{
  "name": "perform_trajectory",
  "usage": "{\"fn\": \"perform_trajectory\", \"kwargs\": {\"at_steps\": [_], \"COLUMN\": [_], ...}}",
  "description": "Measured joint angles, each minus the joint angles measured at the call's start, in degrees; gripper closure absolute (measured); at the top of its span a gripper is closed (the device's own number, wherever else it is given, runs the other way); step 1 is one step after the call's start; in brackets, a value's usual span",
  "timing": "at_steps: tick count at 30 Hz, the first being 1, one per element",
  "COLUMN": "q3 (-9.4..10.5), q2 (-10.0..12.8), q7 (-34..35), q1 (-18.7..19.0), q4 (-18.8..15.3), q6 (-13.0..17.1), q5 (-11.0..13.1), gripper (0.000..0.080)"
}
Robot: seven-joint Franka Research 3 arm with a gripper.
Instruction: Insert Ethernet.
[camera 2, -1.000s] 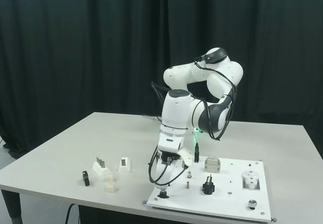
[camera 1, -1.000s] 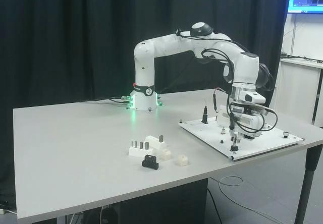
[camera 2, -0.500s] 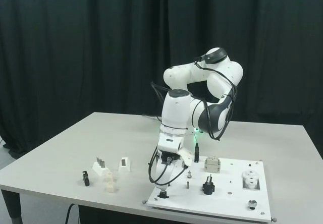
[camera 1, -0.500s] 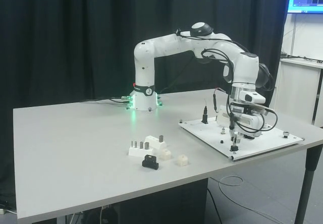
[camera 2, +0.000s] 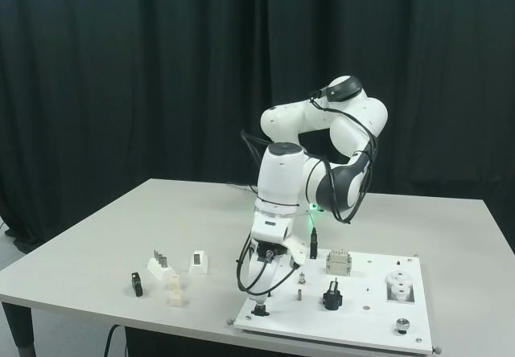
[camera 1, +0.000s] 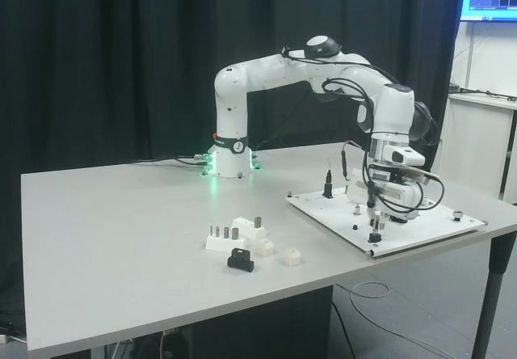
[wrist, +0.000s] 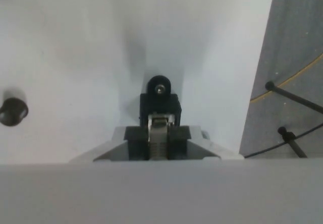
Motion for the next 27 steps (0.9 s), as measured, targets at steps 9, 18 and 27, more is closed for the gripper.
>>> {"fn": "perform_trajectory", "kwargs": {"at_steps": [9, 18, 27], "q3": [0.00, 0.02, 0.02], "q2": [0.0, 0.0, 0.1], "q7": [0.0, -0.3, -1.8], "q1": [0.0, 0.0, 0.0], "q4": [0.0, 0.0, 0.1], "q6": [0.0, 0.0, 0.0], "q5": [0.0, 0.0, -0.1], "gripper": [0.0729, 0.0729, 0.0729]}}
